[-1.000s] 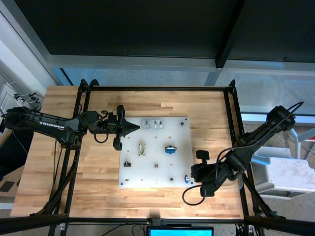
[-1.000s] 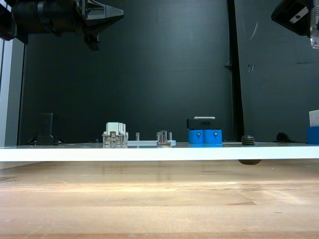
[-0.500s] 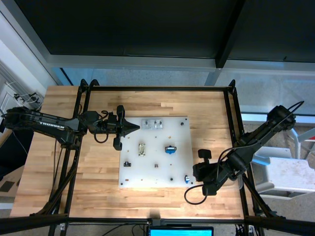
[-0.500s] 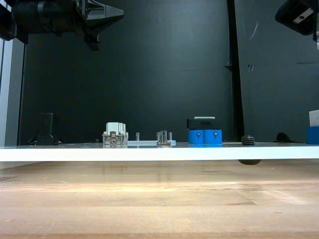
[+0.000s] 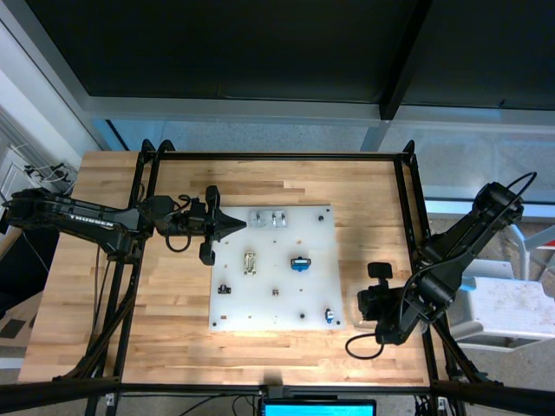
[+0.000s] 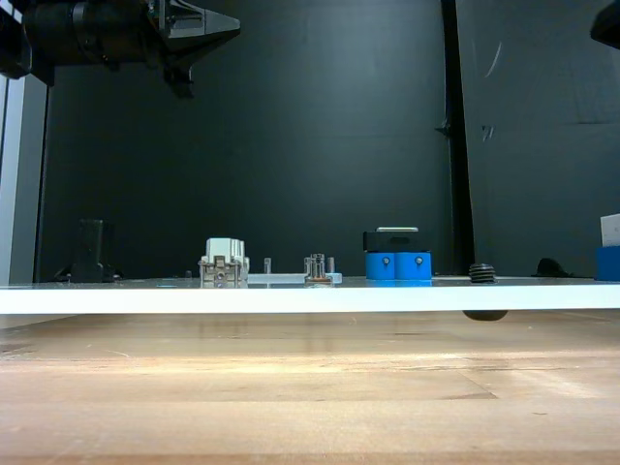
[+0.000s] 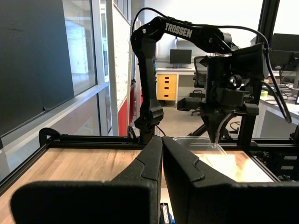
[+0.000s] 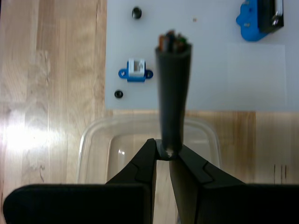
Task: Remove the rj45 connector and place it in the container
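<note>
The rj45 connector (image 8: pixel 173 93) is a black boot with coloured wire ends, pinched at its base by my right gripper (image 8: pixel 166 149), which is shut on it. It hangs above the container (image 8: pixel 93 144), a clear shallow tub on the wood just off the white board (image 8: pixel 196 70). In the high view my right gripper (image 5: pixel 366 303) hovers right of the board's (image 5: pixel 273 269) near right corner. The left wrist view shows the connector (image 7: pixel 216 133) dangling over the container (image 7: pixel 191 140). My left gripper (image 5: pixel 234 224) is shut and empty, held high over the board's far left edge.
The small blue jack mount (image 8: pixel 135 70) stands empty at the board's edge beside the tub. A larger blue block (image 5: pixel 300 263), a grey socket (image 5: pixel 251 263) and metal fittings (image 5: pixel 269 217) sit on the board. Black frame rails (image 5: pixel 416 225) border the table.
My right arm has carried the connector to the right, off the board's corner and over the tub, leaving the low view almost entirely. The left arm has not moved.
</note>
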Available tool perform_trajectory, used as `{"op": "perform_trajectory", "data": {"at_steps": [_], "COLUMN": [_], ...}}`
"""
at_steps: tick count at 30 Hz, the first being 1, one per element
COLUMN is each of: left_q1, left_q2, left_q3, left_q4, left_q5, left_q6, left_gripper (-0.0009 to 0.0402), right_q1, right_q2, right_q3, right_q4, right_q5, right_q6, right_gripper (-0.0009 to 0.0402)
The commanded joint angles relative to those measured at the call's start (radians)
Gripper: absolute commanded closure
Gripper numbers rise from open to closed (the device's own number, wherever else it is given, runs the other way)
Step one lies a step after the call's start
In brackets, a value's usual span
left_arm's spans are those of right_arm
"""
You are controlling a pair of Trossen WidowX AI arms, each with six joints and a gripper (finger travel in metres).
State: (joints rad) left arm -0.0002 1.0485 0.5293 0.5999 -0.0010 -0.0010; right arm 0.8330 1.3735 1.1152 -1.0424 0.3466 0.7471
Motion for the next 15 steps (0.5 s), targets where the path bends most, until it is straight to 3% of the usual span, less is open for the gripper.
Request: {"op": "perform_trajectory", "data": {"at_steps": [1, 15], "left_q1": [0.0, 0.0], "left_q2": [0.0, 0.0], "left_q3": [0.0, 0.0], "left_q4": [0.0, 0.0], "left_q5": [0.0, 0.0], "left_q6": [0.0, 0.0], "left_gripper": [0.0393, 0.0393], "right_q1": [0.018, 0.139], "right_q2": [-0.028, -0.177], "right_q3": [-0.032, -0.2], "right_q4": [0.001, -0.007], "right_q5": [0.0, -0.019], "right_q6": [0.032, 0.19], "right_gripper": [0.0393, 0.0393]}}
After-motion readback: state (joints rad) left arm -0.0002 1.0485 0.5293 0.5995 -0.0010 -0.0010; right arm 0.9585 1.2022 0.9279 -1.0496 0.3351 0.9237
